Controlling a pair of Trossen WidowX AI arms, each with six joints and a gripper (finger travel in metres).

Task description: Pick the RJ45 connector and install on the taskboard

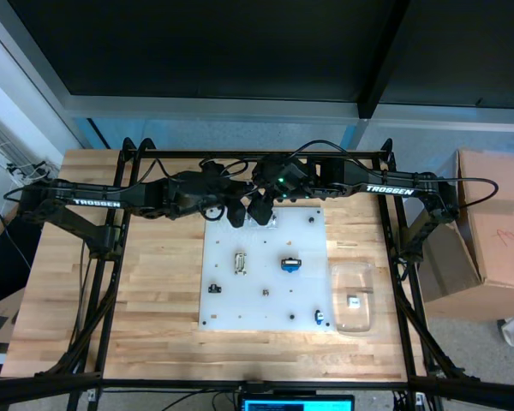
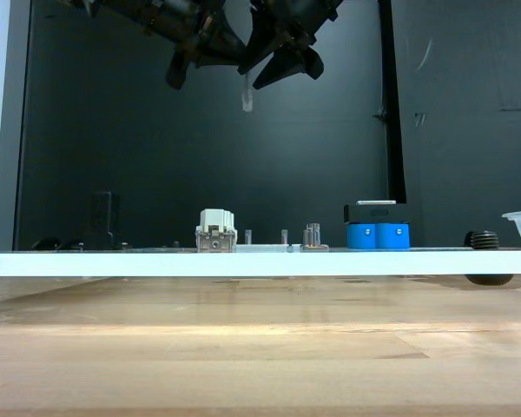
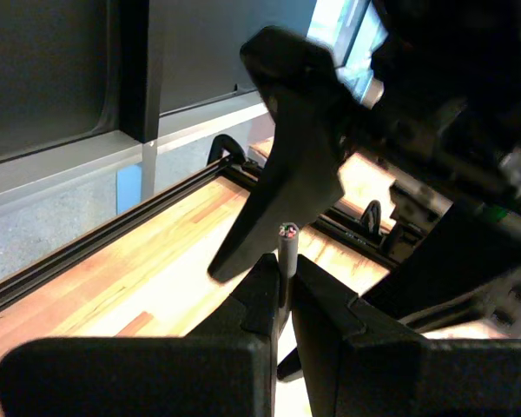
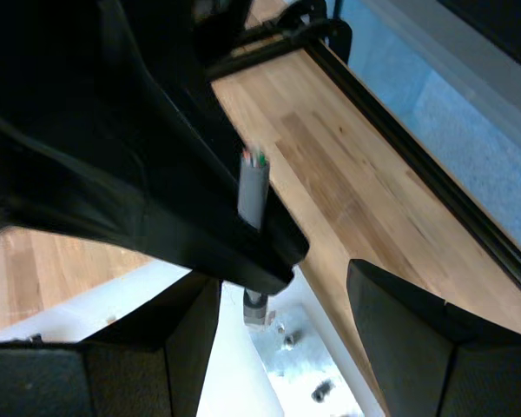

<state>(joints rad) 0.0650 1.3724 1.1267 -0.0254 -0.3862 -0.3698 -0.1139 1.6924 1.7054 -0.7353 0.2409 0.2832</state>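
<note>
The RJ45 connector (image 2: 247,97) is a clear plug on a short grey cable stub (image 3: 286,250), hanging high above the white taskboard (image 1: 240,300), clear of any seat. My left gripper (image 3: 282,278) is shut on the stub, with the plug (image 4: 256,311) pointing down below its fingers. It hovers over the board's far edge (image 1: 237,214). My right gripper (image 1: 262,208) is right beside it, open, its fingers (image 4: 191,347) standing on either side of the plug without touching it.
On the board stand a beige connector block (image 1: 239,263), a blue block (image 1: 290,264) and a small metal fixture (image 4: 286,356) below the plug. A clear tray (image 1: 354,300) lies right of the board, with a cardboard box (image 1: 488,231) beyond the table.
</note>
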